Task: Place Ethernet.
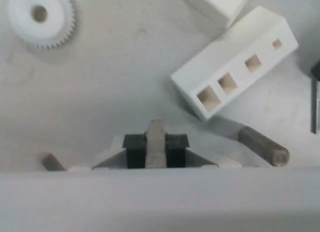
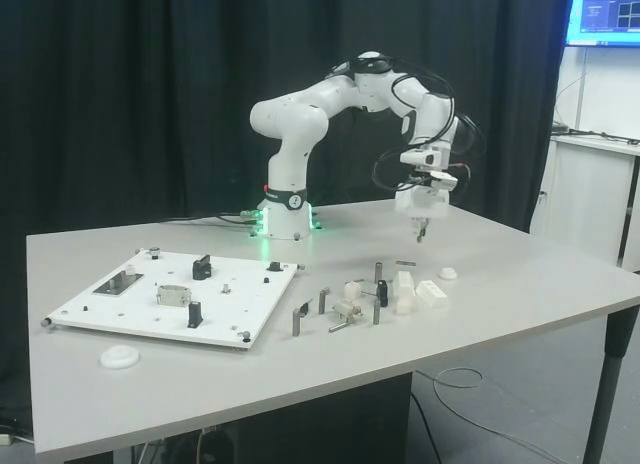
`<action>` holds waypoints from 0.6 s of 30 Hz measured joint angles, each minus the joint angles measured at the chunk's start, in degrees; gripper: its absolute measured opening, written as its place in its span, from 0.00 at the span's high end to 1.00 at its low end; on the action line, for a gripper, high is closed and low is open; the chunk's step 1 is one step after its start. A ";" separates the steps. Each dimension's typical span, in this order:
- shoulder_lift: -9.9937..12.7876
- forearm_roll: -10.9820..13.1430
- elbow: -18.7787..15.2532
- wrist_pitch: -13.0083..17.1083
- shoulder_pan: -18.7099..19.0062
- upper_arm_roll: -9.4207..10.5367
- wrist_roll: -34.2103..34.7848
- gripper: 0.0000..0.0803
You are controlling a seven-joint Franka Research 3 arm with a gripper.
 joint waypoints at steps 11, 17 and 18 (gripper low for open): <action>-1.65 0.29 2.56 0.25 -1.53 1.55 4.07 0.90; -2.79 0.81 3.92 -0.15 -3.64 2.72 4.41 0.90; -2.93 0.89 4.12 -0.26 -4.00 2.91 4.41 0.90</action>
